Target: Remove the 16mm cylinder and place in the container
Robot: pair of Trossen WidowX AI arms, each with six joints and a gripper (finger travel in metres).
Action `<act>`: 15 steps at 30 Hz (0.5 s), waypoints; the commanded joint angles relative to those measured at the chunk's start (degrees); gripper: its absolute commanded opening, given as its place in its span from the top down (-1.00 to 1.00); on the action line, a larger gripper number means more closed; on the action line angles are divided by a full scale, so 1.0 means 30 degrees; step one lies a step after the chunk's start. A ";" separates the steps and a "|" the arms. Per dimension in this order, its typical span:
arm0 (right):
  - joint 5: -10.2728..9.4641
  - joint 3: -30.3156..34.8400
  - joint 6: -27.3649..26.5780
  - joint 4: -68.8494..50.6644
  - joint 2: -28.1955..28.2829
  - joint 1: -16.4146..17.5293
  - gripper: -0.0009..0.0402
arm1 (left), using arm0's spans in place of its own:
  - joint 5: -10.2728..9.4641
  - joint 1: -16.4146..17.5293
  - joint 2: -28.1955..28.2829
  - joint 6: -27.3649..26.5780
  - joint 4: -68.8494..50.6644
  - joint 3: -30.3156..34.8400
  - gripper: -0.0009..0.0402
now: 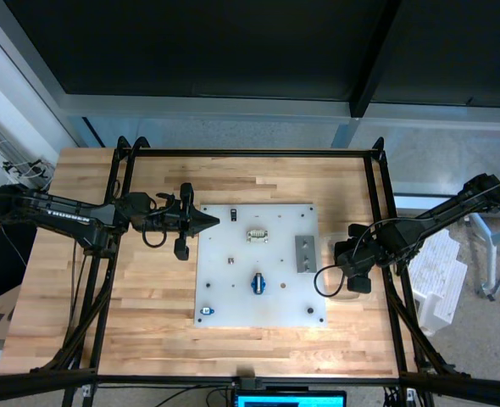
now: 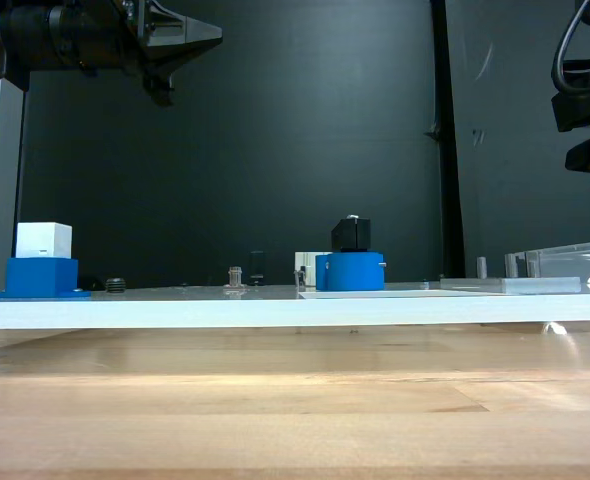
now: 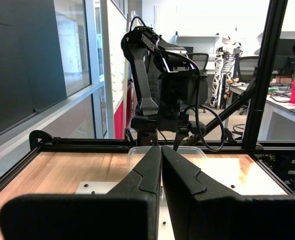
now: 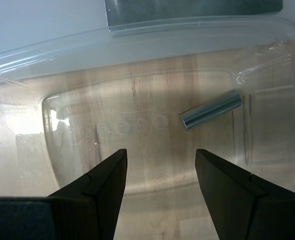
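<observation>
You have the 16mm cylinder (image 4: 211,110) lying on its side inside the container (image 1: 325,286), right of centre in the high view, just beside the white board (image 1: 258,292). Your right gripper (image 4: 160,157) hangs over it, fingers spread and empty. Your left gripper (image 1: 209,220), left of centre, is pinched closed on nothing

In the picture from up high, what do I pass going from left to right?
Left gripper, shut, at the board's left edge → blue connector → grey block → right gripper, open, over the container.
</observation>
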 commanded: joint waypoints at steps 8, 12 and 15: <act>-0.0044 0.0029 0.0007 0.0007 0.0007 0.0000 0.04 | 0.0000 0.0000 0.0007 0.0007 0.0000 0.0007 0.96; -0.0044 0.0029 0.0007 0.0015 0.0007 0.0000 0.04 | 0.0000 0.0000 0.0007 0.0007 0.0000 0.0007 0.96; -0.0029 0.0051 0.0000 0.0219 0.0007 0.0000 0.05 | 0.0007 0.0000 0.0007 0.0007 0.0000 0.0007 0.96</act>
